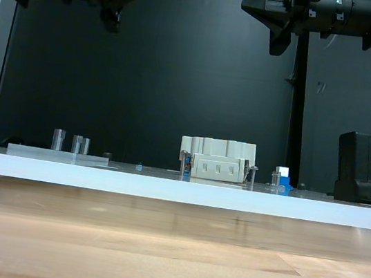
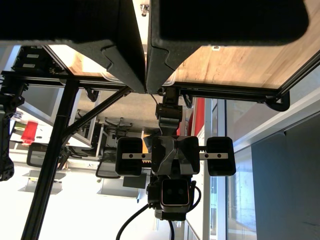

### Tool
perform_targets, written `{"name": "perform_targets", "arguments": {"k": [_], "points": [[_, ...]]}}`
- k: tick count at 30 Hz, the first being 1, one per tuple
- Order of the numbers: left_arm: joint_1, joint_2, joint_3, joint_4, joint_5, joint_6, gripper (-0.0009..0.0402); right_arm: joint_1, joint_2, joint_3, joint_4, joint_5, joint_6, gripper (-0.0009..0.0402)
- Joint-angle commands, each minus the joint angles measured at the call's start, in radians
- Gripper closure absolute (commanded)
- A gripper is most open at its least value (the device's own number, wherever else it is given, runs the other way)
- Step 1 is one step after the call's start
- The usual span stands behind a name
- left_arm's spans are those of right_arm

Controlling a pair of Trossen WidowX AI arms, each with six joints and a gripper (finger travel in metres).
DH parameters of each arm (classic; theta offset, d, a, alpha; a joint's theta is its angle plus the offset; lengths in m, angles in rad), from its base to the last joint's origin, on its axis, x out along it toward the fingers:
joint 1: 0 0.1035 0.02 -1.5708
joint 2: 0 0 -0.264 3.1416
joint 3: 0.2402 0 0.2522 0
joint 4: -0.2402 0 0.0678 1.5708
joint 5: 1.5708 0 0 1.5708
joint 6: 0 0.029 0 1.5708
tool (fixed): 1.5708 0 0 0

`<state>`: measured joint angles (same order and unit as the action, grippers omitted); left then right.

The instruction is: Pick the HAN10E connector and install in the HAN10E hub

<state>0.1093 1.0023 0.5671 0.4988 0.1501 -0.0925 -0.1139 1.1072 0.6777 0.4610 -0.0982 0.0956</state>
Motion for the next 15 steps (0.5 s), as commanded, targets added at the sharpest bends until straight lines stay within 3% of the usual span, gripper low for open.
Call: {"name": "perform_targets", "arguments": {"k": [1, 10, 15], "points": [[0.000, 0.000, 0.000, 0.001, 0.000, 0.000, 0.0393, 0.000, 0.000, 0.000, 0.000, 0.000, 0.000, 0.0393], [0.000, 0.000, 0.000, 0.000, 0.000, 0.000, 0.0393, 0.001, 0.000, 0.000, -0.001, -0.001, 0.004, 0.0393], [0.000, 0.000, 0.000, 0.000, 0.000, 0.000, 0.0393, 0.002, -0.012, 0.000, -0.041, -0.008, 0.056, 0.0393]]}}
